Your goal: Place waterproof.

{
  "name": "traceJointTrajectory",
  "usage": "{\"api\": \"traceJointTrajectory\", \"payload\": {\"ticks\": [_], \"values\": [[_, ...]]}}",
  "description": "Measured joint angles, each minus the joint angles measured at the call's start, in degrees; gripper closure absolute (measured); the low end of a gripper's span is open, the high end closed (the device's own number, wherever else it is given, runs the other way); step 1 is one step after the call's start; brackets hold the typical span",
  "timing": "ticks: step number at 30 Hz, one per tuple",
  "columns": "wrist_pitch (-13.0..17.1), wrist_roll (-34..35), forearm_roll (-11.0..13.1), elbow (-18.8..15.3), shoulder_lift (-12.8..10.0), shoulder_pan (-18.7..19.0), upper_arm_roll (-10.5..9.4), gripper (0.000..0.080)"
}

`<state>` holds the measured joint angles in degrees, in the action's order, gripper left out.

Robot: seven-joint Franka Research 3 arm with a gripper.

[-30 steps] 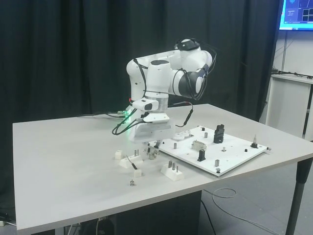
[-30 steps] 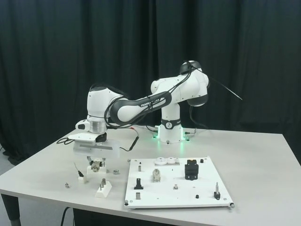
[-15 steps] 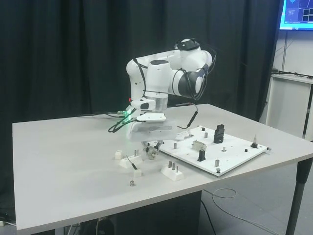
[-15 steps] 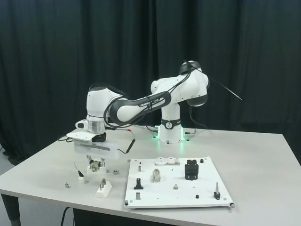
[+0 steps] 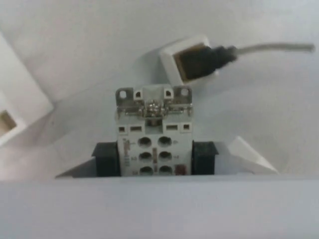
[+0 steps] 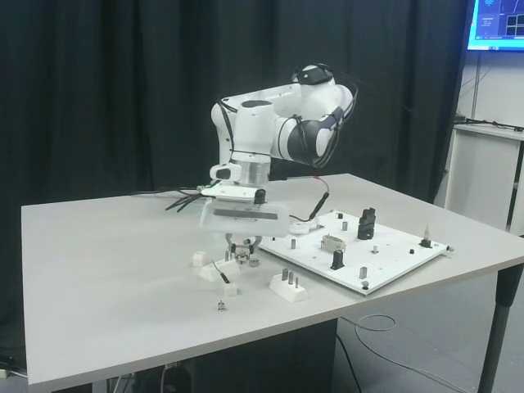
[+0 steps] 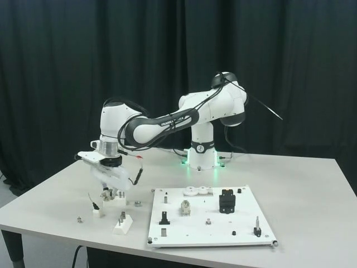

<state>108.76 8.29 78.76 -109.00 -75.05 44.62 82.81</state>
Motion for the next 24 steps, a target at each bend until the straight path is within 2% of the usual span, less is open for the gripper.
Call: {"api": "traceJointTrajectory", "payload": {"ticks": [16,24], "values": [[1.0,28.0,3.8,-1.8,0.0,0.6,-1.13,0.0493],[1.8,42.1,4.2,-1.9,0.0,1.3,-1.90,0.0493]]}}
